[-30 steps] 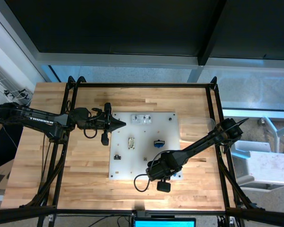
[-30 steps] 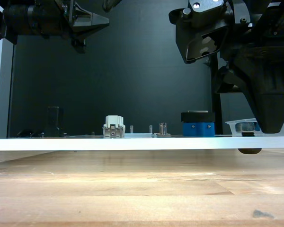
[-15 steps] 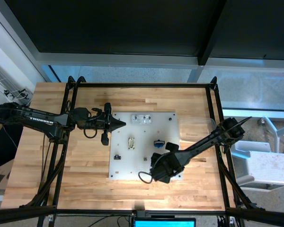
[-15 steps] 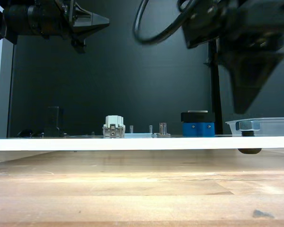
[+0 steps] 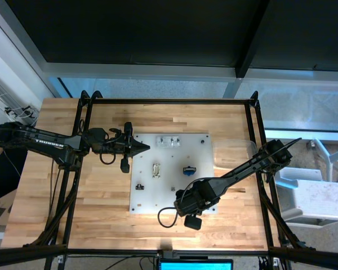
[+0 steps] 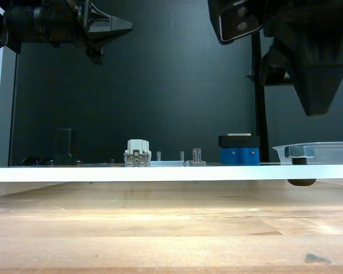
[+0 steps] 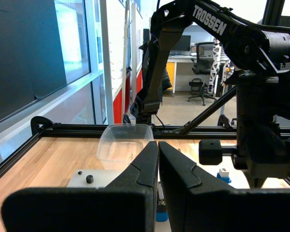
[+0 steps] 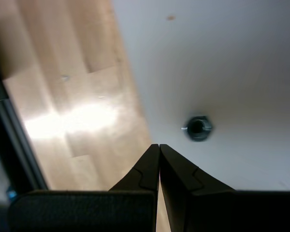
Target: Unfasten the M12 fastener and place in the container
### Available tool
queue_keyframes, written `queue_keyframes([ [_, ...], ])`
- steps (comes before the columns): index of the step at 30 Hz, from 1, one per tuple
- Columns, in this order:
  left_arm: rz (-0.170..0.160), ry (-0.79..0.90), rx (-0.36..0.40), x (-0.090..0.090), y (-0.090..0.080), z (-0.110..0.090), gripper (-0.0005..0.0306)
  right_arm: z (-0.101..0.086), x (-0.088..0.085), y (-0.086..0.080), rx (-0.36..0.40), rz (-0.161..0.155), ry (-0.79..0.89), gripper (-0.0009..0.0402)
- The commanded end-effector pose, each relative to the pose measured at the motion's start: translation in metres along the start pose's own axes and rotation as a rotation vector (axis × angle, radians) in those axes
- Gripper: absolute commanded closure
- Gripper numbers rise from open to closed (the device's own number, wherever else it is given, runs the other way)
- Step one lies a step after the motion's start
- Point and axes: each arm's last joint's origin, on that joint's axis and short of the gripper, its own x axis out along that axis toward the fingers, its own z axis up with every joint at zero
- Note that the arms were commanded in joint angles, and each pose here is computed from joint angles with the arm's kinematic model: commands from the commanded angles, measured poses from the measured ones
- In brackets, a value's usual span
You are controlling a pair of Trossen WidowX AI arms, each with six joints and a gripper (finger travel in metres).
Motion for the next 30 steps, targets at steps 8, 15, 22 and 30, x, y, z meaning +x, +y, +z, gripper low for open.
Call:
queue_keyframes([
  [8, 0.000, -0.001, 0.000, 0.000, 0.000, 0.000, 0.0300, -0.001, 0.024, -0.003, -0.039, -0.018, 0.000, 0.0393],
  [15, 0.000, -0.001, 0.000, 0.000, 0.000, 0.000, 0.0300, -0.002, 0.028, -0.008, -0.040, -0.043, 0.004, 0.0393],
  [22, 0.000, -0.001, 0.000, 0.000, 0.000, 0.000, 0.0300, -0.002, 0.028, -0.009, -0.039, -0.067, -0.013, 0.0393],
  [30, 0.000, -0.001, 0.000, 0.000, 0.000, 0.000, 0.0300, -0.010, 0.017, -0.022, 0.055, -0.293, -0.015, 0.0393],
])
